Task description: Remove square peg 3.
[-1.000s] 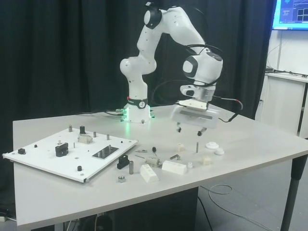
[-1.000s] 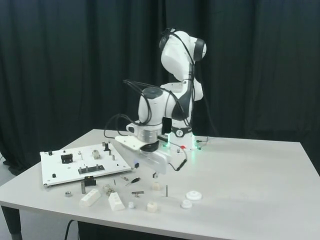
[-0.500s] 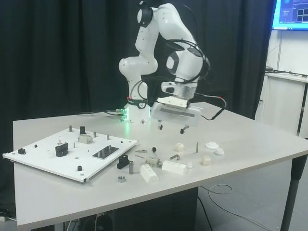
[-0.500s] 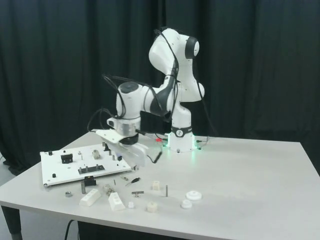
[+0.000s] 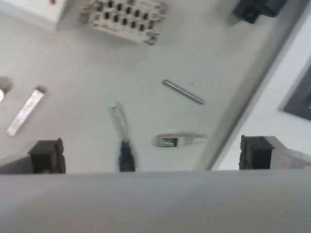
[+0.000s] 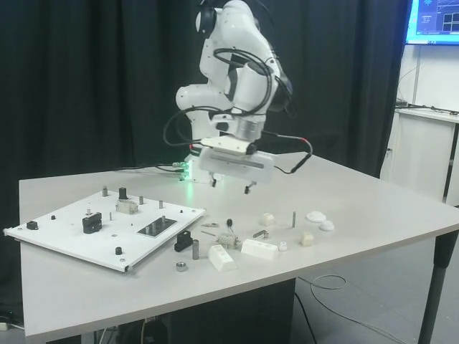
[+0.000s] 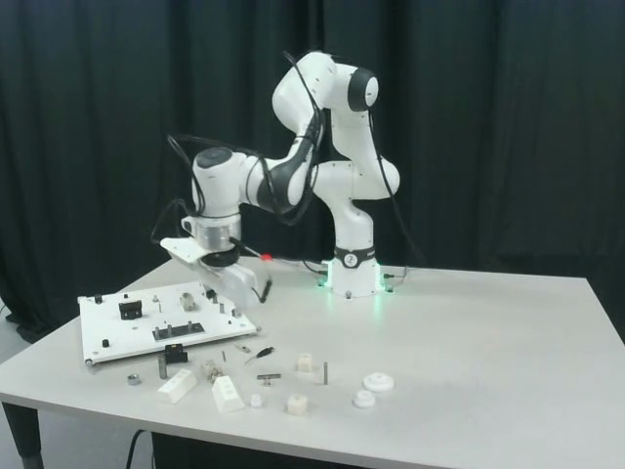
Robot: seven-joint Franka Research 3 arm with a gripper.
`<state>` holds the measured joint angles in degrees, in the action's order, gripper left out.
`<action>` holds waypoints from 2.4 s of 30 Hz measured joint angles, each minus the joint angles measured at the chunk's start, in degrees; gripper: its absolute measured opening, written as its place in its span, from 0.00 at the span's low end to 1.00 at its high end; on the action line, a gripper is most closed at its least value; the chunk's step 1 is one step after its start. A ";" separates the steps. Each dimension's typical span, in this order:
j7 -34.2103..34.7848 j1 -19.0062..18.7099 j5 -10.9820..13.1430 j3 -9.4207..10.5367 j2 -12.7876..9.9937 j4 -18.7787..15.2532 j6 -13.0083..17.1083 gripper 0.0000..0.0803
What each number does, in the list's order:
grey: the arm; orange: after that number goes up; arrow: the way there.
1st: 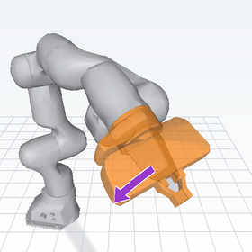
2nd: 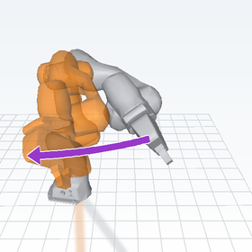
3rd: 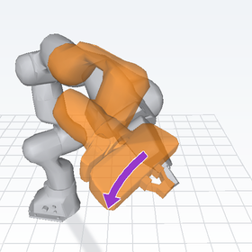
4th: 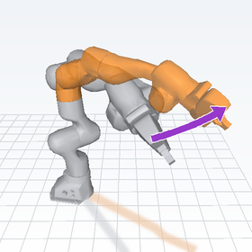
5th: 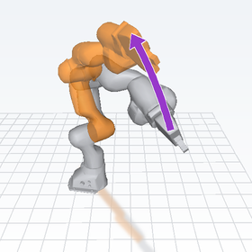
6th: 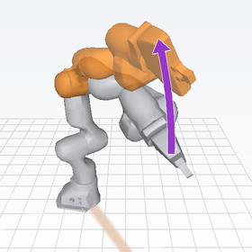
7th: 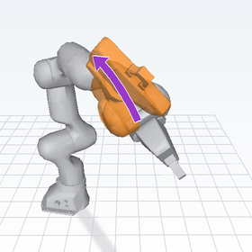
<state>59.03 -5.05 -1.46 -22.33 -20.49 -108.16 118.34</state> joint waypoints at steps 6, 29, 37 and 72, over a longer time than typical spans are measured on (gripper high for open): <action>0.00 2.45 1.38 -0.59 1.05 -0.05 -2.46 1.00; -7.31 4.84 9.96 -13.25 4.88 -6.22 -7.92 1.00; -10.48 4.85 13.39 -18.77 5.75 -8.91 -8.70 1.00; -22.54 6.07 21.28 -32.58 6.13 -19.72 -1.87 1.00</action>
<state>36.49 1.02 19.82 -54.91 -14.36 -127.89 116.47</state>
